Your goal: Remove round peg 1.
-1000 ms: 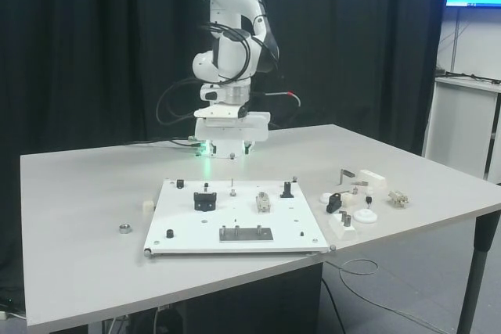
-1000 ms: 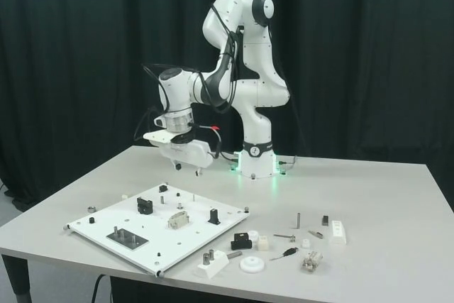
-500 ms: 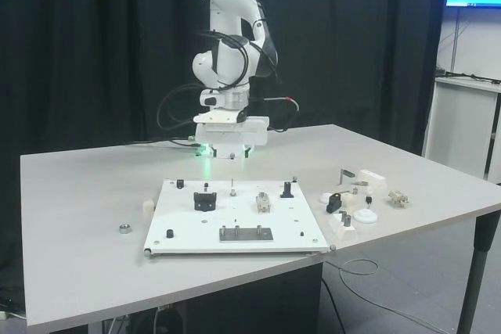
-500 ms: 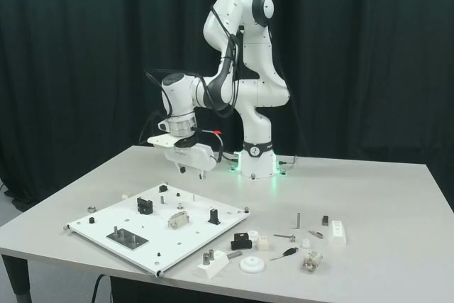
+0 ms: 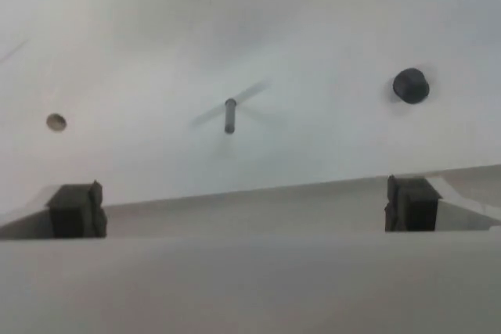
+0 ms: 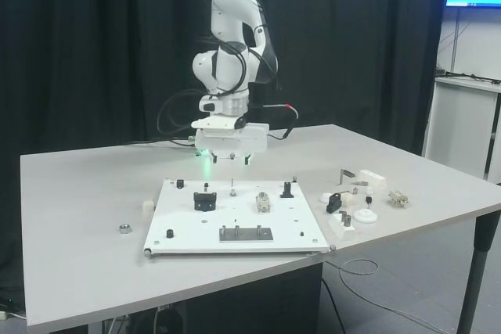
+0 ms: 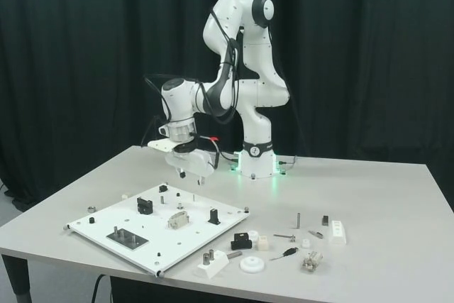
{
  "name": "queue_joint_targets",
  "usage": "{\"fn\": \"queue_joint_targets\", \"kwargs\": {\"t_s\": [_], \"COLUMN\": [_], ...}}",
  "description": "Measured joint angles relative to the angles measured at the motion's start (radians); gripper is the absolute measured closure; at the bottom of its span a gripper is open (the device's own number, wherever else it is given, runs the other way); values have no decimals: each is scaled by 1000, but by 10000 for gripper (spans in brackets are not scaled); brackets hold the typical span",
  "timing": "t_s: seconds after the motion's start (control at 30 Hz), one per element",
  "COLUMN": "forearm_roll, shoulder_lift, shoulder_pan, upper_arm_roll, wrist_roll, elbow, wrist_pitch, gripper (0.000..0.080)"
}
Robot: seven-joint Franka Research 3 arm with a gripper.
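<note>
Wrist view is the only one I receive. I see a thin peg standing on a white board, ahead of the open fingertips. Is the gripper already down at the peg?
Observer: No. The gripper hangs well higher than the round peg, with a clear gap, and nothing touches the peg.
Operator: What stands near the peg on the board?
Observer: A black block on one side and a small connector on the other. Both are apart from the peg.
Operator: Is anything lying off the board?
Observer: Yes. Several loose parts lie on the grey table beside the white board, on the connector's side.
</note>
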Motion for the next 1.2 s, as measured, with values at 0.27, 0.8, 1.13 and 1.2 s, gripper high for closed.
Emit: {"fn": "queue_joint_targets", "kwargs": {"t_s": [0.27,0.8,1.13,1.2], "forearm_roll": [39,103,155,164], "shoulder_lift": [41,98,138,146], "shoulder_pan": [0,0,0,0], "upper_arm_roll": [0,0,0,0], "wrist_roll": [-2,-136,-212,-221], "elbow": [0,1,1,1], "wrist_pitch": [25,56,88,96], "gripper": [3,3,3,3]}}
